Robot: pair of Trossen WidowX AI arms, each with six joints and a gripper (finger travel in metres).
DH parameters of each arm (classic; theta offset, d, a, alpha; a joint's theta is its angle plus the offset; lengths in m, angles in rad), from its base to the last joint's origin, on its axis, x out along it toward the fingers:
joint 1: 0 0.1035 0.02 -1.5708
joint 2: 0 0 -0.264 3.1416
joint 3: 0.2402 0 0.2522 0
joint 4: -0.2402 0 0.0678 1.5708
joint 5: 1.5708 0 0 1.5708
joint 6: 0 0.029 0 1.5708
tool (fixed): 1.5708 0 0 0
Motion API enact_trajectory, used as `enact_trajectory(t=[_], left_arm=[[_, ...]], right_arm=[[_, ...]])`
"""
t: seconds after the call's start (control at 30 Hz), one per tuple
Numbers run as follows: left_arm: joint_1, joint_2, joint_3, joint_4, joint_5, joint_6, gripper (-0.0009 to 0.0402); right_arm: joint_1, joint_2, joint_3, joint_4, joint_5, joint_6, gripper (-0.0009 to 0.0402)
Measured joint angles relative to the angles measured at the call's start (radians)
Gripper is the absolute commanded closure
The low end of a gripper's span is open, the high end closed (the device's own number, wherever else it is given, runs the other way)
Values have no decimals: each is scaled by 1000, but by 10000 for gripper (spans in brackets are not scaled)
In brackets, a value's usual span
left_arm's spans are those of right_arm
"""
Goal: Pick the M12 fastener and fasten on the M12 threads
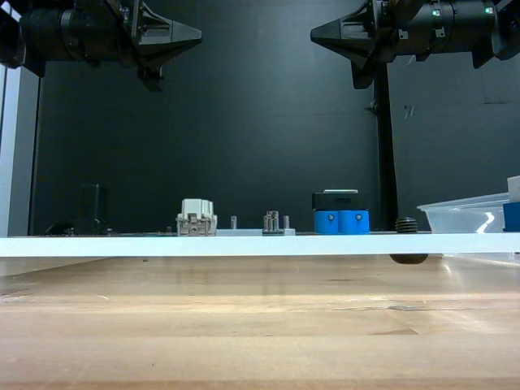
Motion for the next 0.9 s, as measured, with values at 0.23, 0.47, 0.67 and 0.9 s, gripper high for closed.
enact_trajectory(t=[0.23,0.47,0.67,0.9], left_arm=[[0,0,0,0,0,0,393],[0,0,0,0,0,0,393],[0,0,0,0,0,0,393],[0,0,0,0,0,0,393]], right_arm=[[0,0,0,0,0,0,393],[0,0,0,0,0,27,393],[0,-4,29,-130,0,34,393],[3,-11,164,-489,-60,-76,393]])
